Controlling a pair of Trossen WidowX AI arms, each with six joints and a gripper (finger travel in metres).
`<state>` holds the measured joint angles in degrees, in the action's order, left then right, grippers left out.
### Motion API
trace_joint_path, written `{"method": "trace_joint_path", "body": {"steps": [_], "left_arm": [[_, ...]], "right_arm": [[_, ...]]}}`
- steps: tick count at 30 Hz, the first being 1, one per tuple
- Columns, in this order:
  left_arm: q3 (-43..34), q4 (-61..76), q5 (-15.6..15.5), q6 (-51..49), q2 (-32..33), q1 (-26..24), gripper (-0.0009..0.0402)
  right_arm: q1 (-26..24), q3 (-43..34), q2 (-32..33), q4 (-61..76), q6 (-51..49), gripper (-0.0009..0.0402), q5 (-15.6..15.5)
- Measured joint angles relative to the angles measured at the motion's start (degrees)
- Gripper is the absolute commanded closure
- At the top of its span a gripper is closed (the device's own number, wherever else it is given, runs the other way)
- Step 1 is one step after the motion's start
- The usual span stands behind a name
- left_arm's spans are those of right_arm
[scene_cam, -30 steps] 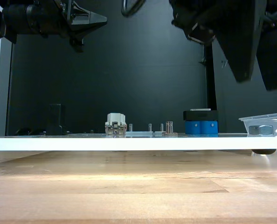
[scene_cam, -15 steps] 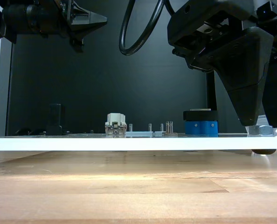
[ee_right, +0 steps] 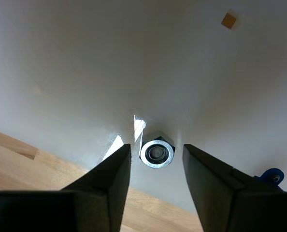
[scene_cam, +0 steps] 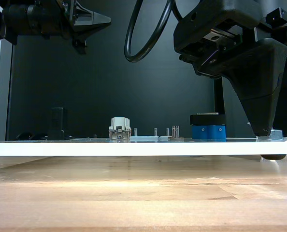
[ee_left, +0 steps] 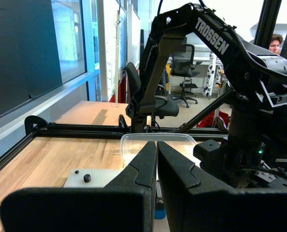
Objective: Unfasten the M12 nut and place it in the container
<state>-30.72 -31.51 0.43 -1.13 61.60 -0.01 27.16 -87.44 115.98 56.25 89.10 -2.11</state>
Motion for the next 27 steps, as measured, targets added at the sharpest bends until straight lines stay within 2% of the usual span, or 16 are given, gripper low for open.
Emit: {"method": "trace_joint_path", "body": {"steps": [10, 27], "left_arm": [[0.0, 0.0, 0.0, 0.0, 0.0, 0.0, 0.0393], [0.0, 0.0, 0.0, 0.0, 0.0, 0.0, 0.0393]], "right_arm": [[-0.1, 0.0, -0.1, 0.0, -1.0, 0.0343, 0.1], [-0.1, 0.5, -0.1, -0.4, -5.3, 0.0345, 0.0]]}}
